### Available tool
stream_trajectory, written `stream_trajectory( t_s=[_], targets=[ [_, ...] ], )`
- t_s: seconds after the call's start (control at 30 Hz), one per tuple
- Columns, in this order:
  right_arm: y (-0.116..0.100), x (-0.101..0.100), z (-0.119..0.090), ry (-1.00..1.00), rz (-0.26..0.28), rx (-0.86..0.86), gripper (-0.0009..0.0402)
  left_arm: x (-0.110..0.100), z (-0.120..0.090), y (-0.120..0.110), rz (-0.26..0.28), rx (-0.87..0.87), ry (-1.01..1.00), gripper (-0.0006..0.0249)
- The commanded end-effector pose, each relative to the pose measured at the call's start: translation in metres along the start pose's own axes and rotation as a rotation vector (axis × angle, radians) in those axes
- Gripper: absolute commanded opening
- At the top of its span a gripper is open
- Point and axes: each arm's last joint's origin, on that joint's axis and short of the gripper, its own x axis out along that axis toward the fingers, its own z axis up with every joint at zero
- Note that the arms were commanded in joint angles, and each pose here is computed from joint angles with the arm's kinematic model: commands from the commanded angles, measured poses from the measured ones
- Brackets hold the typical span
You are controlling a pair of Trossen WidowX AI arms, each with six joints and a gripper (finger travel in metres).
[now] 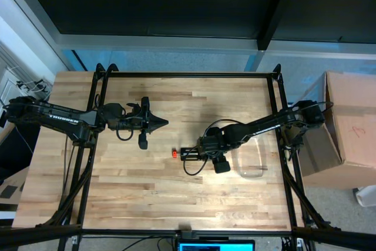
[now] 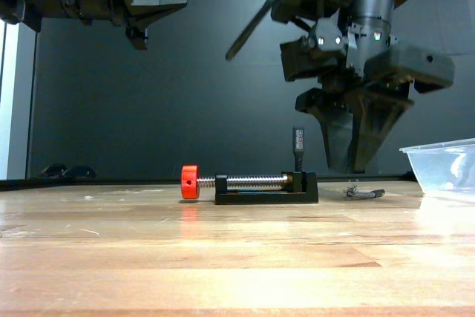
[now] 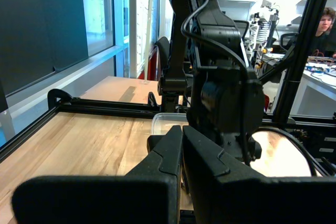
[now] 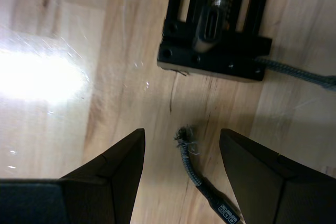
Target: Remove the USB-C connector from the USB-C receptacle and place in the container
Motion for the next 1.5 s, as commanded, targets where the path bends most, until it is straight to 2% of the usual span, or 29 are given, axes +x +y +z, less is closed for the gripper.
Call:
stream_trajectory(
  t_s=[0.03, 0.77, 0.93, 1.3, 1.5],
  targets=[
    [0.0, 0.007, -0.001, 0.017, 0.001, -0.008, 0.0197, 0.0, 0.0, 0.0, 0.0, 0.0, 0.0, 0.0],
    [-0.006, 0.023, -0.016, 0.038, 0.007, -0.013, 0.0194, 0.0, 0.0, 0.0, 0.0, 0.0, -0.001, 0.0],
    [-0.006, 0.024, -0.016, 0.034, 0.005, -0.022, 0.0151, 0.0, 0.0, 0.0, 0.0, 0.0, -0.001, 0.0],
    [-0.008, 0.024, -0.016, 0.035, 0.003, -0.019, 0.0003, 0.0, 0.0, 0.0, 0.0, 0.0, -0.001, 0.0],
    [-0.008, 0.022, -0.016, 0.036, 0.002, -0.014, 0.0006, 0.0, 0.0, 0.0, 0.0, 0.0, -0.001, 0.0]
  ],
)
